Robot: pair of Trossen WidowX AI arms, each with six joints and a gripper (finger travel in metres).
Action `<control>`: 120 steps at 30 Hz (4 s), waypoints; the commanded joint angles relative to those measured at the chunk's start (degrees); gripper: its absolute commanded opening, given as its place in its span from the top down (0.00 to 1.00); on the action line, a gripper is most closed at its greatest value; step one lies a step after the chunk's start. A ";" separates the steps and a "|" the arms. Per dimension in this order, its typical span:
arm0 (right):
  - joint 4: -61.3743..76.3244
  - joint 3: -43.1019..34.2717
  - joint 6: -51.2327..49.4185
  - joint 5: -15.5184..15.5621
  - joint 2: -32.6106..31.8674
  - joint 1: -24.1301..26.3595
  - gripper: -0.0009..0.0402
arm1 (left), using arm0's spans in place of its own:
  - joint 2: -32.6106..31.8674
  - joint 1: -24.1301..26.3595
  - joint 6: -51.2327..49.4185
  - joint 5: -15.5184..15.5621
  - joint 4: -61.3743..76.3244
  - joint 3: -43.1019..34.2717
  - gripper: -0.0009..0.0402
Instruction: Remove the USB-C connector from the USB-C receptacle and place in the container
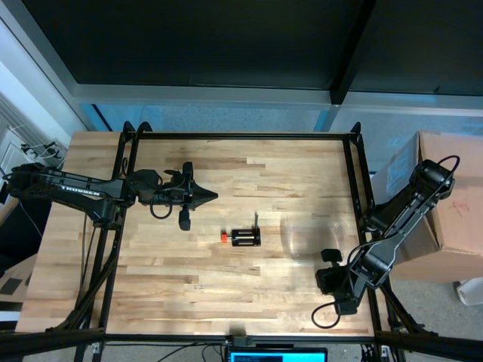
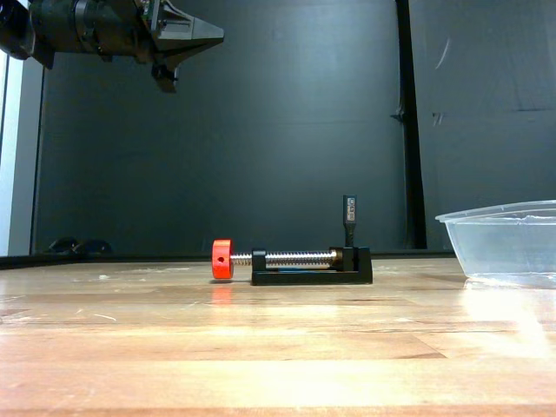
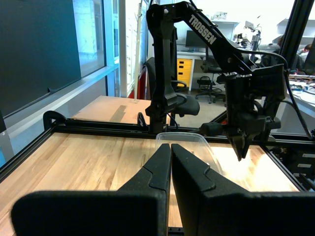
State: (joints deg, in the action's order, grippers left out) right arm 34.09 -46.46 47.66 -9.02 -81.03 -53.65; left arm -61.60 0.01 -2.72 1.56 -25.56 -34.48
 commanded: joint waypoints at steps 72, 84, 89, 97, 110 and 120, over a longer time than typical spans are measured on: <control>11.61 -19.56 -2.36 1.11 -18.86 11.98 0.52 | 0.00 -0.02 0.02 0.00 -0.02 -0.02 0.98; 5.27 -16.13 -4.92 1.20 -20.76 13.81 0.52 | 0.00 -0.02 0.02 0.00 -0.04 -0.02 0.98; 2.86 -14.14 -4.68 1.16 -20.76 13.81 0.53 | 0.00 -0.02 0.02 0.00 -0.04 -0.02 0.98; 2.36 -12.92 -5.11 1.07 -20.76 13.77 0.61 | 0.00 0.00 0.02 0.00 -0.02 -0.02 0.98; 1.99 -12.81 -4.85 1.07 -20.76 13.77 0.86 | 0.00 -0.02 0.02 0.00 -0.02 -0.02 0.98; 1.90 -12.94 -4.50 1.75 -20.72 13.75 0.97 | 0.00 -0.02 0.02 0.00 -0.02 -0.02 0.98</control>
State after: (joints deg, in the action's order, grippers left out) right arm 35.94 -59.24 43.13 -7.68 -101.80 -39.86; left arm -61.60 0.01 -2.70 1.58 -25.58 -34.48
